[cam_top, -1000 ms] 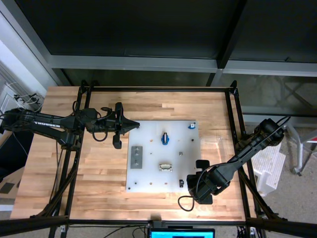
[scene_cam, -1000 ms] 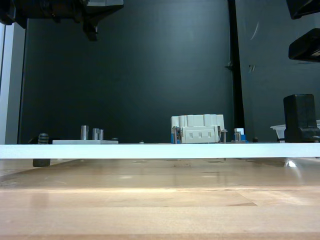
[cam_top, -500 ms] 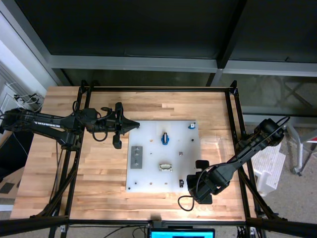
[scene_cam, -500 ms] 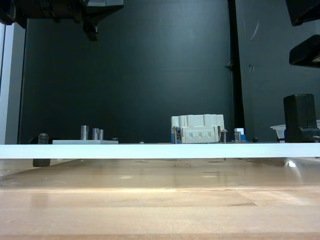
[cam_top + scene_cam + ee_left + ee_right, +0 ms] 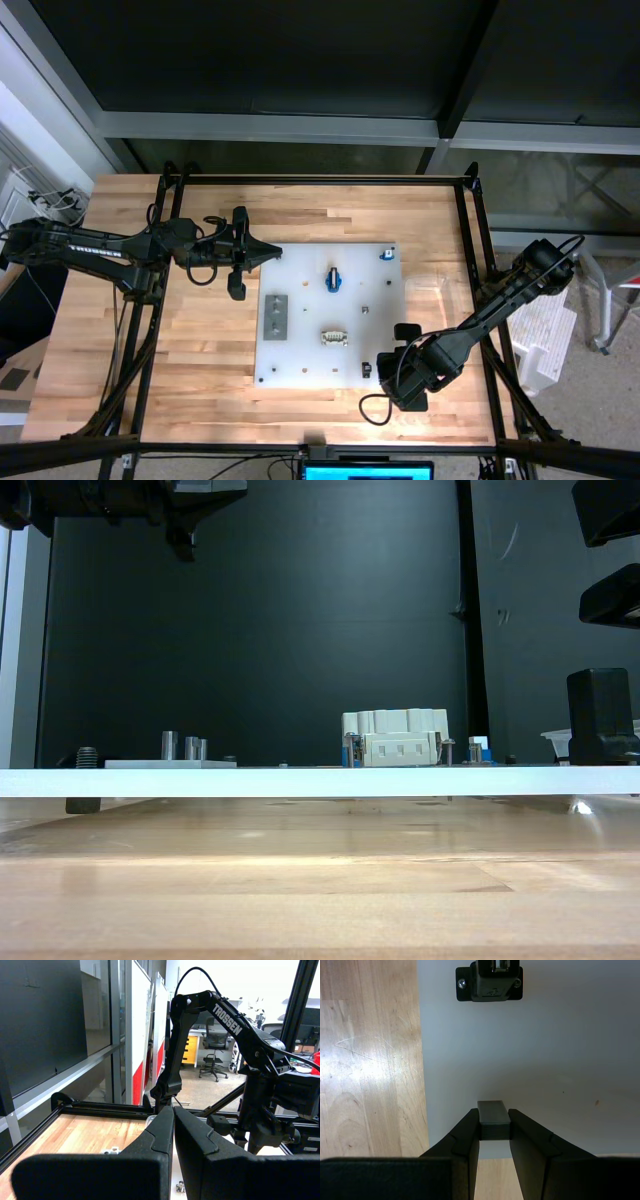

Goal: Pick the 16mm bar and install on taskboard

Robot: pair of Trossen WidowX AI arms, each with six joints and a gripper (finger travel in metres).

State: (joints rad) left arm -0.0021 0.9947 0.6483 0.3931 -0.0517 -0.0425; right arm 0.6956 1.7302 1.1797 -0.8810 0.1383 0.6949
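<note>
16mm bar (image 5: 494, 1125) gripped between the fingers of the right gripper (image 5: 493, 1112), one end facing the camera and its long axis apparently running down toward the white taskboard (image 5: 545, 1050). It sits near the board's edge, at the lower right of the high view. The right arm has dipped slightly in the low view over the past second. The left gripper (image 5: 173, 1112), fingers pressed together and empty, hovers by the board's upper-left corner.

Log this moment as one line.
left gripper: shut, raised beside task board's left edge | right gripper: shut on 16mm bar, above board's near right corner | bar held, unseated
</note>
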